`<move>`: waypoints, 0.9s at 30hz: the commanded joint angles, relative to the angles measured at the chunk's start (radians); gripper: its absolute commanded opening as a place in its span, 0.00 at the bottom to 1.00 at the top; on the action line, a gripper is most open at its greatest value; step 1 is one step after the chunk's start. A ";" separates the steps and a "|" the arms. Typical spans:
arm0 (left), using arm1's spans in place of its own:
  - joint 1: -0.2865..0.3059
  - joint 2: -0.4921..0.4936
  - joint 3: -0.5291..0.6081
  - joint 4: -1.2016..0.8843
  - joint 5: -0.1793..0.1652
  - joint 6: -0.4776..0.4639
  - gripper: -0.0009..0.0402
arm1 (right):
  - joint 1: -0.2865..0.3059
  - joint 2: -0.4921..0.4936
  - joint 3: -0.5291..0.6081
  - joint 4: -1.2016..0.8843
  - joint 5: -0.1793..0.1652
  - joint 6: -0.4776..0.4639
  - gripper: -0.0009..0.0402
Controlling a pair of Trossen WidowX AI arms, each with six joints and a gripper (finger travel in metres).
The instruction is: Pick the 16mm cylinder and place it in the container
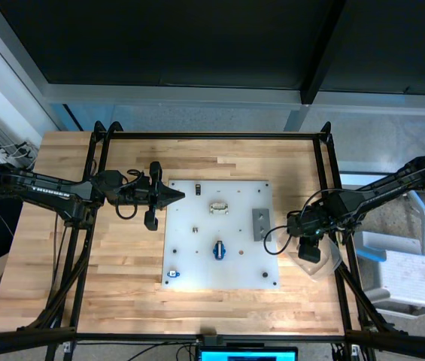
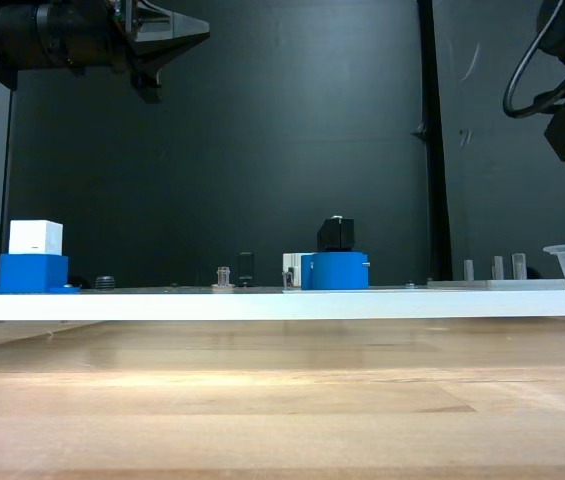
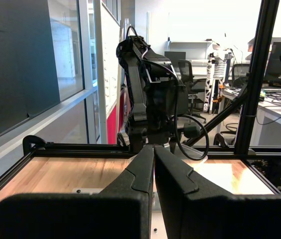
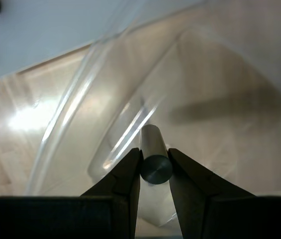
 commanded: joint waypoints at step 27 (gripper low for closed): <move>0.000 0.000 0.000 0.000 0.001 0.000 0.02 | 0.002 0.003 -0.016 0.046 0.016 -0.002 0.33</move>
